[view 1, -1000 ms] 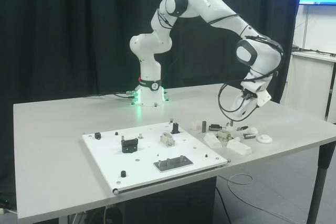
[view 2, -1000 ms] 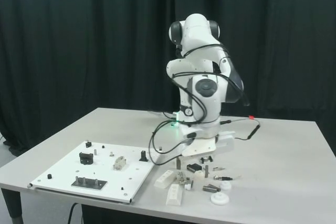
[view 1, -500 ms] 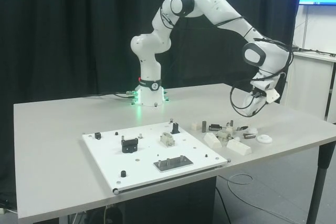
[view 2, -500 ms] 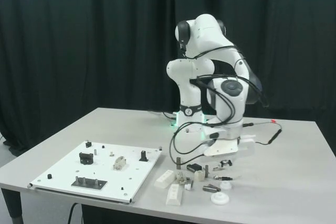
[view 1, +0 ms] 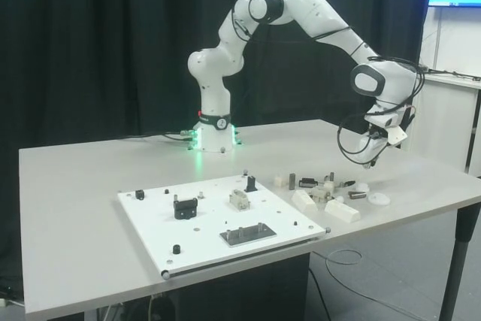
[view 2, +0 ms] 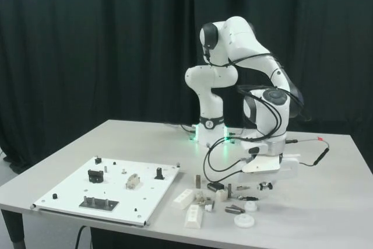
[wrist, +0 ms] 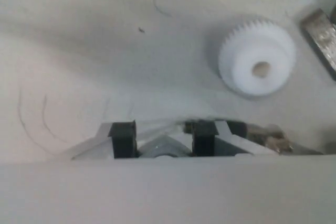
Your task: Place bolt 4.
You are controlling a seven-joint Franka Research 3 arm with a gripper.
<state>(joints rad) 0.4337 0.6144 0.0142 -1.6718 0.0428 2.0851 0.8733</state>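
My gripper (view 1: 370,158) hangs low over the grey table, just beyond the cluster of loose parts on the side away from the white assembly board (view 1: 150,219). In the wrist view its black fingertips (wrist: 122,139) stand apart, so the gripper (wrist: 163,140) is open, and I see nothing clearly held between them. A white toothed gear (wrist: 257,57) lies on the table ahead of the fingers. Several small metal bolts (view 1: 356,195) lie among the loose parts (view 2: 235,208); I cannot tell which one is bolt 4. The second room view shows the gripper (view 2: 266,184) right beside the parts.
White blocks (view 1: 304,201) and a large white gear (view 1: 379,200) lie near the table's front edge. The board (view 2: 70,186) carries black fixtures (view 1: 185,207) and a grey metal plate with pegs (view 1: 248,234). A cable loops under the wrist (view 2: 312,154).
The arm has swung away from the board, across the loose parts, stretching out toward the far side of the table. The gripper has come down close to the tabletop.
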